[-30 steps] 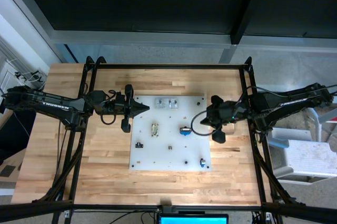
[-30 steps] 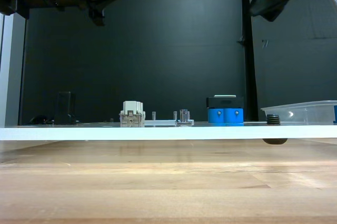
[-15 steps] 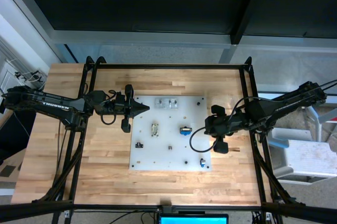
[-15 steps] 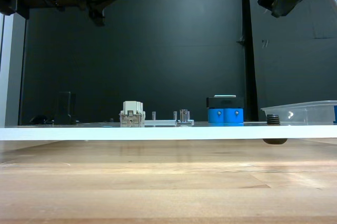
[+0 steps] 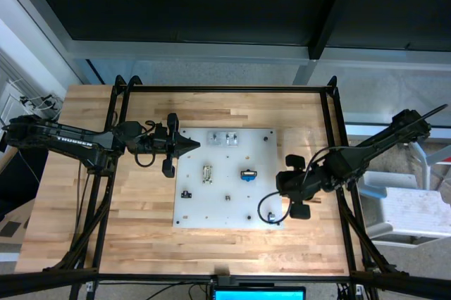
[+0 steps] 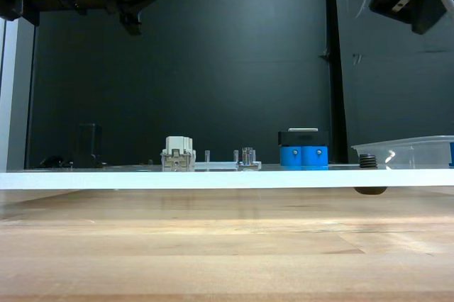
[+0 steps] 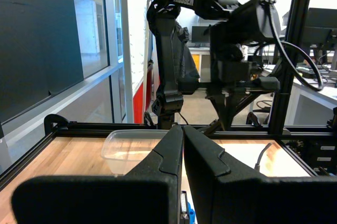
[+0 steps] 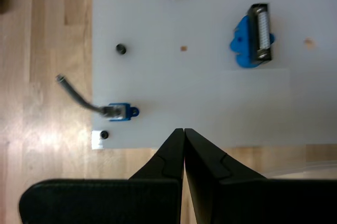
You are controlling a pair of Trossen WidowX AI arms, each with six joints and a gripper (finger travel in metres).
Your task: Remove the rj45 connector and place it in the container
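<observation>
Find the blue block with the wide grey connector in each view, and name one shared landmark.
High view: blue block on the white board, right of middle.
Low view: on the board, right of the pale grey plug.
Left wrist view: only a blue sliver by the shut left gripper, over the board's left edge; unsure.
Right wrist view: beyond the shut right gripper, over the board's right edge.
Shared landmark: the white board.

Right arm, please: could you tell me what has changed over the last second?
The right end effector, shut and empty, swung toward the table's near edge along the white board's right side, nearing the cabled connector. The left end effector, shut, stayed parked by the board's far-left corner; nothing else moved.
</observation>
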